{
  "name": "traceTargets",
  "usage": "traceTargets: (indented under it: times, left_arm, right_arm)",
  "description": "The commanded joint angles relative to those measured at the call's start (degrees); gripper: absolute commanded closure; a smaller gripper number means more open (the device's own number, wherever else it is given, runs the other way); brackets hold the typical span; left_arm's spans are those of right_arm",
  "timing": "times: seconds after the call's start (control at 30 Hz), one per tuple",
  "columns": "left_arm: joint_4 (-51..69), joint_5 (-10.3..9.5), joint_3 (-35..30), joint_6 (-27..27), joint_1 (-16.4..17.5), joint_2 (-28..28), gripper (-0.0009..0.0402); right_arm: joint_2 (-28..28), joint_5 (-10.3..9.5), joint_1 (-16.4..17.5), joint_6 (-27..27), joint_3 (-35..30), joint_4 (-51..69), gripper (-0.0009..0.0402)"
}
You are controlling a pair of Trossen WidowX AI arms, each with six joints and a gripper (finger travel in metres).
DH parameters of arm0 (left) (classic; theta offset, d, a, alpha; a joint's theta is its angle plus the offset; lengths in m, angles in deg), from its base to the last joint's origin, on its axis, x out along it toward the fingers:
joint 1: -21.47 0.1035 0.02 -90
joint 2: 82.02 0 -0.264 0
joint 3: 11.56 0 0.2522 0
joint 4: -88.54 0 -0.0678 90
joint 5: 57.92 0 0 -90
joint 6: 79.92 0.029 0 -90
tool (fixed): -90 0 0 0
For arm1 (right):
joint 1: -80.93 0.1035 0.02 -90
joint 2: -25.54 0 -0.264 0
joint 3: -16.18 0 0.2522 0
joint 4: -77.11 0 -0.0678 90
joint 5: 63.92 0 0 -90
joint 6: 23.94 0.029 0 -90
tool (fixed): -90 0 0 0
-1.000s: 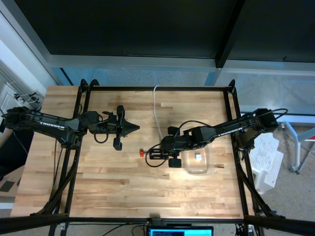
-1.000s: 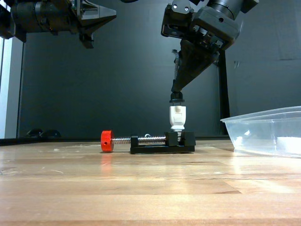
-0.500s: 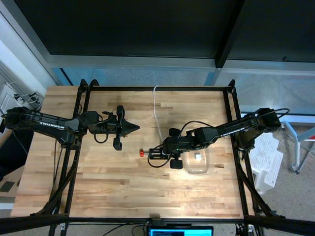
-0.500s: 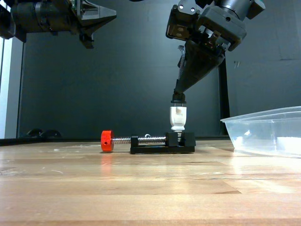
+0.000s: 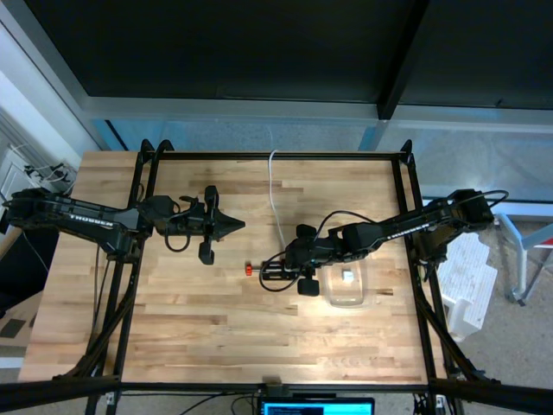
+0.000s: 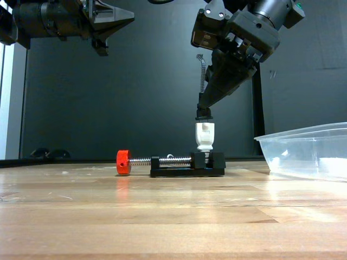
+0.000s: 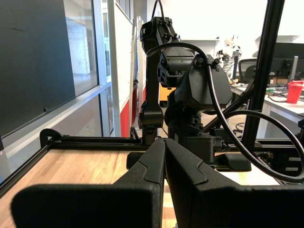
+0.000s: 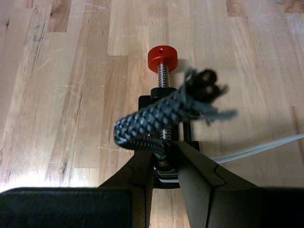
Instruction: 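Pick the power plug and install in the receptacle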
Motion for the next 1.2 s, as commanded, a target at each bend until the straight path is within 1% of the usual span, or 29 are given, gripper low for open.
traceTargets:
  times: [0.03, 0.2, 0.5, 1.2]
  left_arm:
    - [0.0, 0.0, 0.0, 0.0, 0.0, 0.0, 0.0393]
    - [0.0, 0.0, 0.0, 0.0, 0.0, 0.0, 0.0393]
    - [0.0, 0.0, 0.0, 0.0, 0.0, 0.0, 0.0393]
    - [0.0, 0.0, 0.0, 0.0, 0.0, 0.0, 0.0393]
  right_arm:
    - [0.6, 0.63, -0.2, -0.1, 0.7, 2.7, 0.0393]
    - [0.6, 0.66, -0.3, 0.0, 1.4, 2.0, 0.0393]
    - [0.5, 0.63, -0.5, 0.9, 6.5, -5.5, 0.0393]
    - [-0.5, 0.48, -0.4, 0.5, 2.9, -2.7, 0.0393]
